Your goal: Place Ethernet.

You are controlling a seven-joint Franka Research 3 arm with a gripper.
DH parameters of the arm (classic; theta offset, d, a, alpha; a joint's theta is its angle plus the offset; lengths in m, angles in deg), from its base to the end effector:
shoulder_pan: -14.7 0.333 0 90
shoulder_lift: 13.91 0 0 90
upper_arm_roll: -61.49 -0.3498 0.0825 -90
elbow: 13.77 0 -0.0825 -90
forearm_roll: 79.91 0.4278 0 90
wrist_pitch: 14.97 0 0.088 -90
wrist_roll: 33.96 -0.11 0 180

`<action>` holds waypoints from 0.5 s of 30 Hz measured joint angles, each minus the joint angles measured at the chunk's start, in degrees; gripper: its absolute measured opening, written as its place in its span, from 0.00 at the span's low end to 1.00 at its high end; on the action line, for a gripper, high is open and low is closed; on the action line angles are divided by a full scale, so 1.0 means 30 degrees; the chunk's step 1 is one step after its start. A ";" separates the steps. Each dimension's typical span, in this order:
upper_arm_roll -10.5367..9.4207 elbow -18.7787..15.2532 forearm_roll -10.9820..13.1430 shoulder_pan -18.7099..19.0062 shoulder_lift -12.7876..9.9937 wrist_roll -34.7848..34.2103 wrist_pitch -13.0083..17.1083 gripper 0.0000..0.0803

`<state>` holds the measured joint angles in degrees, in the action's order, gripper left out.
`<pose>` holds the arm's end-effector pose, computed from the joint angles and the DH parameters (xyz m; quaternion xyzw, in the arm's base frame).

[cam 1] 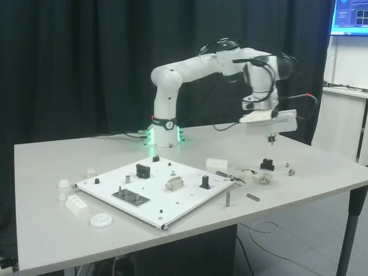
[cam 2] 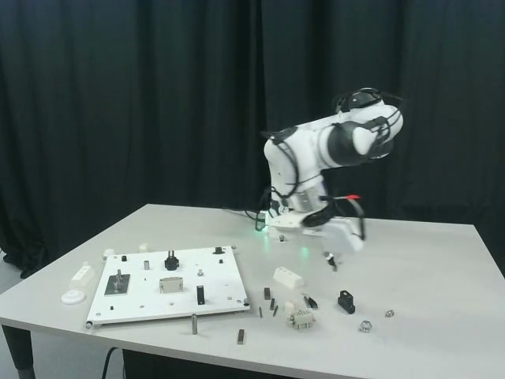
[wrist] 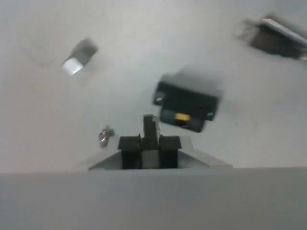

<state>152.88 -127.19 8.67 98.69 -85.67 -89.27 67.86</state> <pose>0.5995 0.1837 0.3022 -0.7319 0.6576 0.1417 0.1088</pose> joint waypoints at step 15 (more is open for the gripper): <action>-0.1635 0.2027 -0.0564 0.1077 0.0005 0.2542 0.0981 0.09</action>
<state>147.98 -121.11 6.98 101.92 -85.65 -81.65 70.80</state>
